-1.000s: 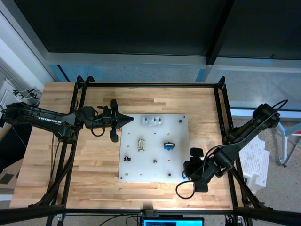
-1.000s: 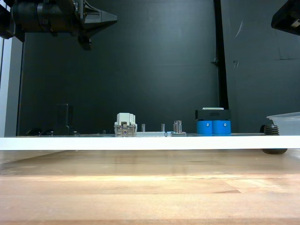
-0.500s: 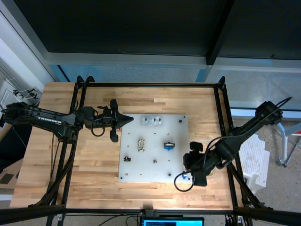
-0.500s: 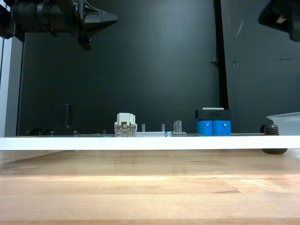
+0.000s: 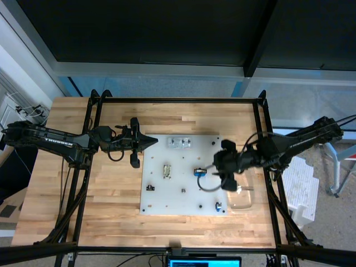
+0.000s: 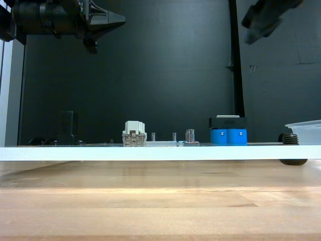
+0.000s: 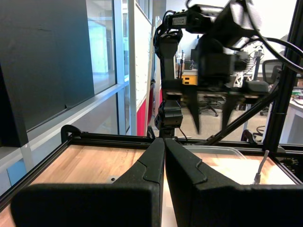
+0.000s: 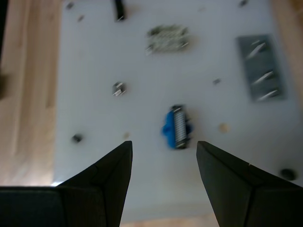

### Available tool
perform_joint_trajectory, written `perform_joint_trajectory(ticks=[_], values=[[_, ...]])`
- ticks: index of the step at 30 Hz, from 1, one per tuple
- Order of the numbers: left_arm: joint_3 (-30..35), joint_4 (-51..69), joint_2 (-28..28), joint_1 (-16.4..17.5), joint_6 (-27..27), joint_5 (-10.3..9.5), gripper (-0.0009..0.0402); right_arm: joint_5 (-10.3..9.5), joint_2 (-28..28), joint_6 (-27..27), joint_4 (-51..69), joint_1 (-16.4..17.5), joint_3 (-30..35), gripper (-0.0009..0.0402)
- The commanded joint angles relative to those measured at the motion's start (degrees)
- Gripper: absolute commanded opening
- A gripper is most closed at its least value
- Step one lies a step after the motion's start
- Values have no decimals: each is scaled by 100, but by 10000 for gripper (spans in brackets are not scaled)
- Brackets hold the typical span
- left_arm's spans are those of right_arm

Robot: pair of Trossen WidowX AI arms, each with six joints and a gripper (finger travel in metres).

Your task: Pick the RJ45 connector and install on taskboard

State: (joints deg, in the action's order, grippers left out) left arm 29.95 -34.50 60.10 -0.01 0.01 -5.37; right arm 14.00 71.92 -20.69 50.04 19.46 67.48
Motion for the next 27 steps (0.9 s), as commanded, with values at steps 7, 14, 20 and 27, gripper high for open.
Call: perform_joint_trajectory(ticks=[7, 14, 20, 27], values=[[0, -2, 2, 0, 0, 2, 0, -52, -389, 1032, -756, -970, -297, 167], [0, -2, 2, 0, 0, 0, 0, -466, -584, 1585, -1473, -1451, -380, 120], [0, -2, 0, 2, 0, 2, 0, -634, -732, 1779, -2371, -1683, -612, 70], [0, -2, 2, 2, -2, 0, 0, -678, -820, 1902, -3322, -1779, -914, 1]])
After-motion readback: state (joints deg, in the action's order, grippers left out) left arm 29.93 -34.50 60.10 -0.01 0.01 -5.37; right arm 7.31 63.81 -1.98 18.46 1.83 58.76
